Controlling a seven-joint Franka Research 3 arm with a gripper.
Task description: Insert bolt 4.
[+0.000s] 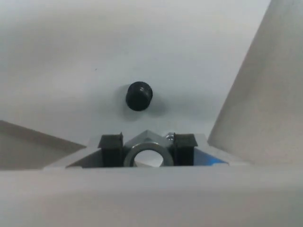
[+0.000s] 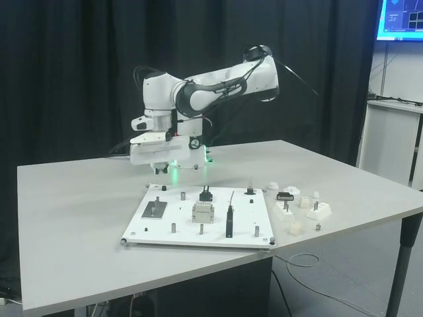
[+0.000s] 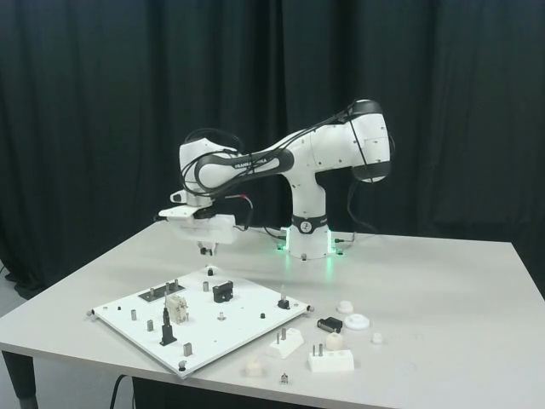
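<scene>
White arm (image 3: 281, 162) reaches out low, jaws (pointing down) closed.

This is a robotics lab set up for assembly trials. A white seven-joint arm (image 3: 289, 162) is bolted to a wide grey desk (image 2: 79, 211), green light glowing at its base (image 3: 300, 247). Black curtains (image 3: 102, 102) hang floor to ceiling behind the desk, closing off the work area. A flat white square task board (image 2: 198, 228) studded with small metal pegs and black fittings lies on the desk, with loose white plastic parts (image 2: 301, 208) at about 3 o'clock from it. A wall screen (image 2: 401, 20) glows at 1 o'clock in the first room view, above a white cabinet (image 2: 390, 139), and cables (image 2: 297, 261) trail below the desk.
</scene>
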